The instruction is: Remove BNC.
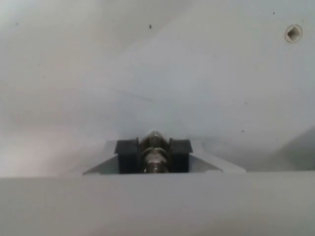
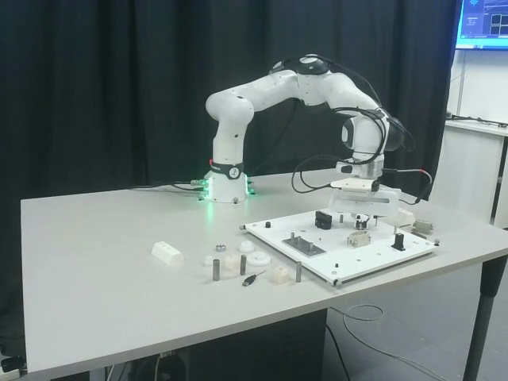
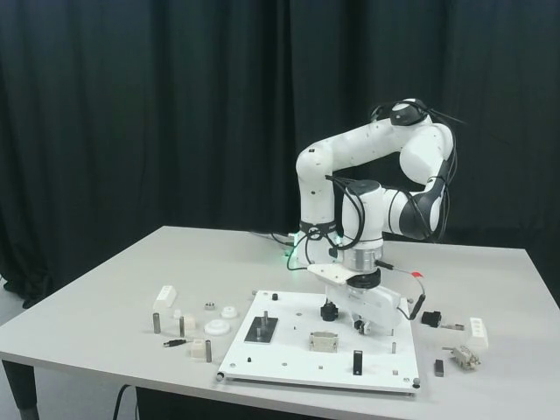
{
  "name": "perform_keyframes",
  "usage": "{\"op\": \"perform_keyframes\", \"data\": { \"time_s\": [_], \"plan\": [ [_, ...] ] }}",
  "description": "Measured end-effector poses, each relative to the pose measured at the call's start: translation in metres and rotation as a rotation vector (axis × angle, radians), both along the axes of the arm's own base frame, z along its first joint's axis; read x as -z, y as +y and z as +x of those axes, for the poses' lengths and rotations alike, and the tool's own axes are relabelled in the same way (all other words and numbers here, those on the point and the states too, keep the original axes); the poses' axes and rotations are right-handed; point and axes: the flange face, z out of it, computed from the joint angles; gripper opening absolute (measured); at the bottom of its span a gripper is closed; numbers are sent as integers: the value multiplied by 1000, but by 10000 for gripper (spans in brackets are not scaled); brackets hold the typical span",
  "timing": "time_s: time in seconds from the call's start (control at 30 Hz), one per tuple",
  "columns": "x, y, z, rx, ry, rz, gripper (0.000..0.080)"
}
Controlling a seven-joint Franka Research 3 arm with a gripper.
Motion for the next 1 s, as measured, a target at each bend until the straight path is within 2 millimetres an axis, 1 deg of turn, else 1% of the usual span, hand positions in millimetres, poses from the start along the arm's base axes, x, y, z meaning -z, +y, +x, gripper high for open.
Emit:
{"op": "perform_keyframes", "data": {
  "time_s": [0.43, 1.0],
  "plan": [
    [0, 0, 0, -44, 0, 2, 126],
    [0, 1, 1, -278, -6, 4, 125]
  ]
}}
